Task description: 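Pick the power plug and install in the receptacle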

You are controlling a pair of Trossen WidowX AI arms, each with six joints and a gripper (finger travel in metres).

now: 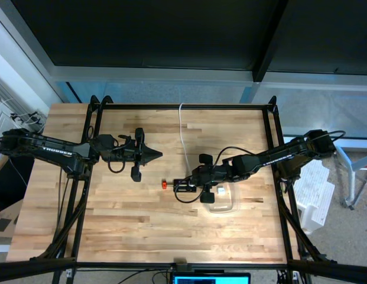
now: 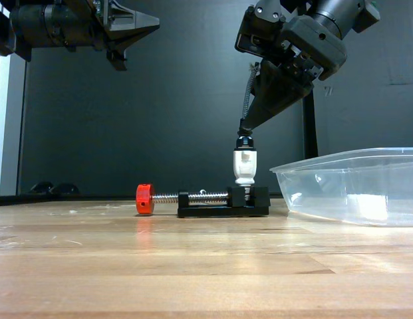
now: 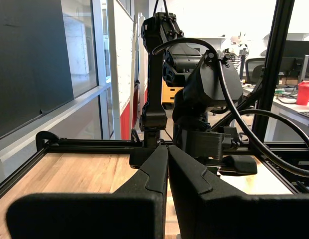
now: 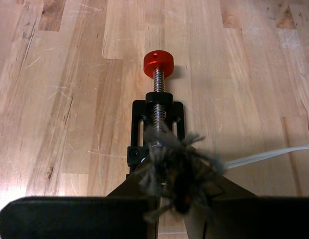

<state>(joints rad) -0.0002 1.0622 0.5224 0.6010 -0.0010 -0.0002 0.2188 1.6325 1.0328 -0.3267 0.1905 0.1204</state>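
black and tiny, the power plug [image 2: 244,141] sits clenched in the tips of the right gripper [image 2: 247,125], directly on top of the receptacle [image 2: 245,166]. the two look to be touching end to end. the white receptacle stands upright, clamped in the mini vise [image 2: 223,202] with its red knob [image 2: 145,199] pointing away from the clear tray [image 2: 352,174]. its white cable [image 1: 183,133] runs off toward the far edge of the table.

the step in hand looks like the insertion itself. whether the plug is fully seated cannot be told from here. the next move probably calls for a straight push down along the receptacle's axis, without tilting, and only then a release.

the left gripper [image 2: 147,25] hangs high over the left side, well apart, its fingers pressed together on nothing.
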